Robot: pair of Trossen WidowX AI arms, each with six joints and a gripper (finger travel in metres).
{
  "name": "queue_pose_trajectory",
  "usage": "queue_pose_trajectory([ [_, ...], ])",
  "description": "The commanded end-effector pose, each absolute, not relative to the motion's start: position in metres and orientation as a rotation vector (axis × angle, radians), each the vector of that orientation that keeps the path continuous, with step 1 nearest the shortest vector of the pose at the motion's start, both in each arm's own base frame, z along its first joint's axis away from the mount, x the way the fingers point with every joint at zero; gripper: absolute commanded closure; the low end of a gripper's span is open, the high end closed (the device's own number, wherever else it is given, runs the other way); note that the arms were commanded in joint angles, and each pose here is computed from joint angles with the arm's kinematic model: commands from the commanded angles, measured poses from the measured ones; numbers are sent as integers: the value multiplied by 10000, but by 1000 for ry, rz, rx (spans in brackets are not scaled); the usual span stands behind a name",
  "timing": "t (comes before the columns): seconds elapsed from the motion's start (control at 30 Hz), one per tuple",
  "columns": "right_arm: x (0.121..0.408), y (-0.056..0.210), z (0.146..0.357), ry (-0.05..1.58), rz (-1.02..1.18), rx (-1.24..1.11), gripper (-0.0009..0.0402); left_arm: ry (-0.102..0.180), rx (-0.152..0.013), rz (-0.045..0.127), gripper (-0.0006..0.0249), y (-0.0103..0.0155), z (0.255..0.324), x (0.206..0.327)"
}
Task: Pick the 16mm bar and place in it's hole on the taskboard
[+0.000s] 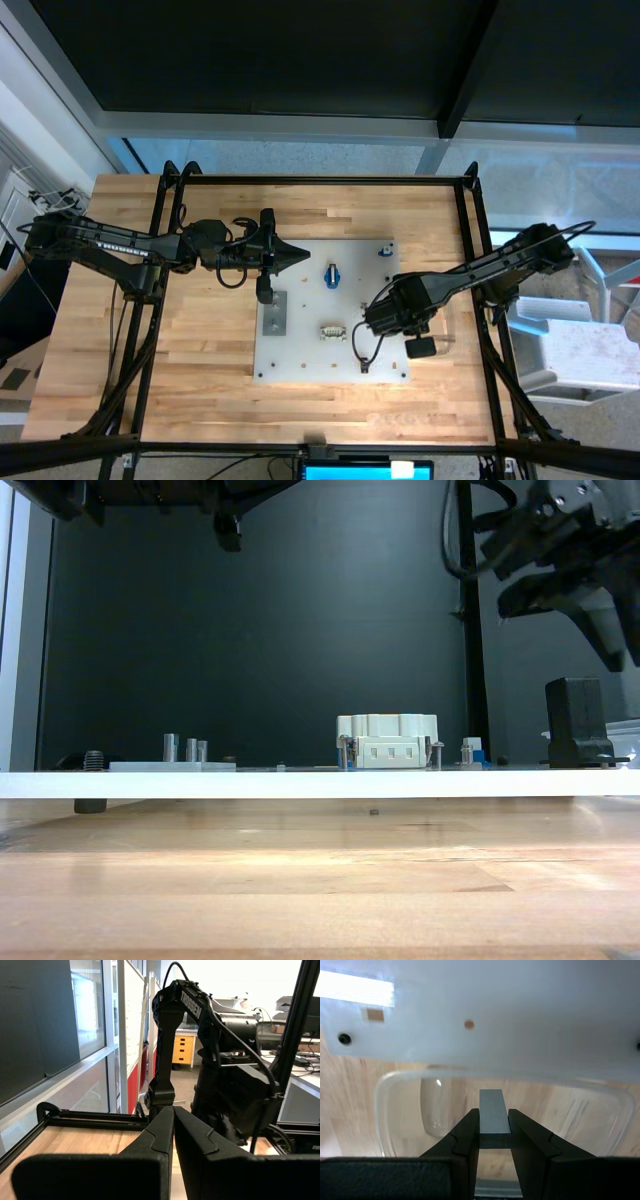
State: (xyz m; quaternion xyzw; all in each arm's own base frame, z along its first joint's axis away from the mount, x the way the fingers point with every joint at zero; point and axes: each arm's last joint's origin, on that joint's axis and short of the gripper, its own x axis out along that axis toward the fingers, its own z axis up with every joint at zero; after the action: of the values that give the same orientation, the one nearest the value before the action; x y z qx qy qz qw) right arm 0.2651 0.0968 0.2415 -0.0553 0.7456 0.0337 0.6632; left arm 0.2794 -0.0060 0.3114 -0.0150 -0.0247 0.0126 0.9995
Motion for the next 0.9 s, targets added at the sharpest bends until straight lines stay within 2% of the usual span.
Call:
queue_pose_trajectory([
  [0.03,2713,1012,2412,1693,83,-136,371,-49,-30,25,243,-59,3113,2794],
  [0.17,2780,1050,2394,1700,84,-141,308,-49,-30,26,243,-59,3113,2794],
  [0.4,2907,1103,2348,1724,62,-136,169,-49,-30,25,243,-59,3112,2794],
  [0.53,2955,1127,2331,1732,51,-129,113,-49,-30,25,243,-59,3113,2794],
  [0.7,3035,1167,2382,1721,35,-113,77,-49,-30,25,243,-59,3113,2794],
  [0.9,3090,1196,2414,1720,23,-101,86,-49,-30,25,243,-59,3113,2794],
])
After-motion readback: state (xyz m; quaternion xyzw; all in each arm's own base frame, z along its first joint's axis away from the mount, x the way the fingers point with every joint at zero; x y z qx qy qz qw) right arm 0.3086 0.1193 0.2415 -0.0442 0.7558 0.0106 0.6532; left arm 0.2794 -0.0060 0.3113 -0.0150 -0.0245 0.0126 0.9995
